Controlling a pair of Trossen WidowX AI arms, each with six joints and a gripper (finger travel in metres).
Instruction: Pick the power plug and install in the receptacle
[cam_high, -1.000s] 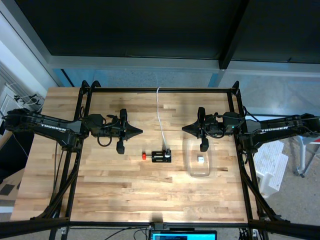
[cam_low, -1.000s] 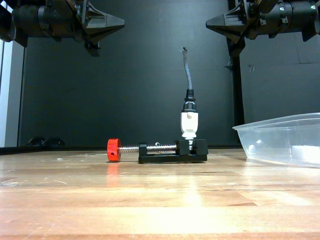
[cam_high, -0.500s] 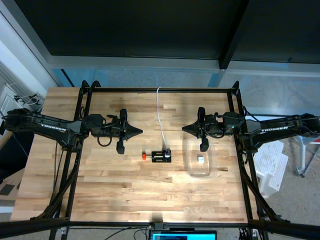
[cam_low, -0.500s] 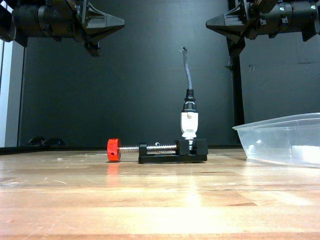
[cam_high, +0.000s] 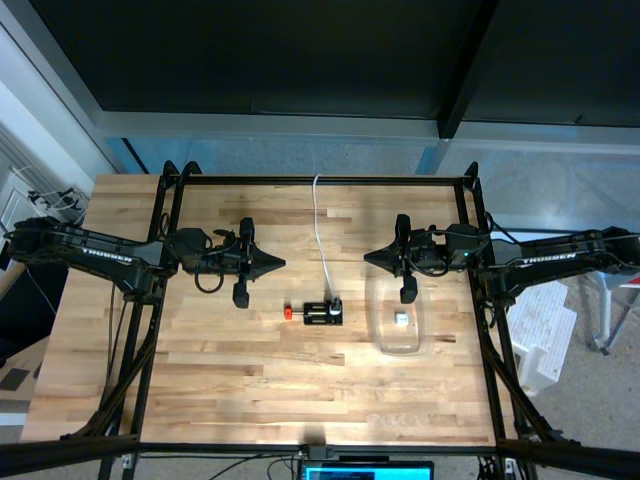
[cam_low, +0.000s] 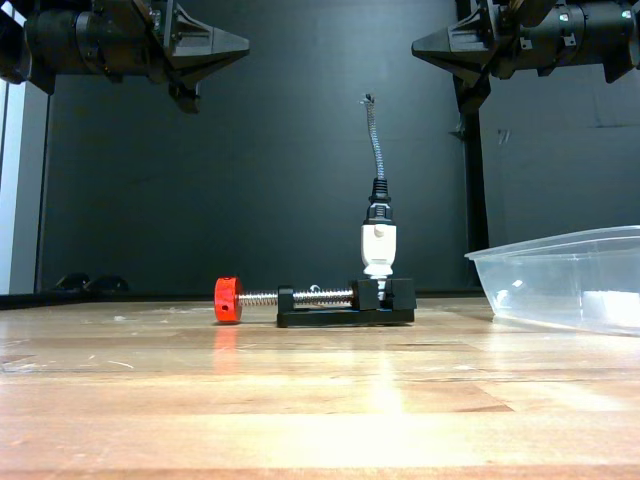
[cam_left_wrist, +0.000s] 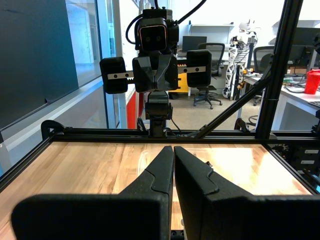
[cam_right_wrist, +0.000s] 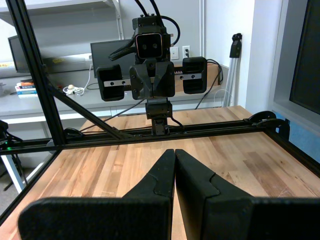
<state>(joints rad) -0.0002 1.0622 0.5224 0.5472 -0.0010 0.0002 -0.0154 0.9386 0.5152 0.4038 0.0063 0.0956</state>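
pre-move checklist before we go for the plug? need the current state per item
1. Left gripper out of the way: ok. It is shut and raised to the left of the clamp block.
2. Right gripper open for a pick: not ok. It is shut and raised near the far end of the clear tray.
3. Receptacle seated: ok. It stands upright in the clamp block.
4. Power plug located: cannot tell. Only a white cube shows in the tray.
5. Both grippers empty: ok.
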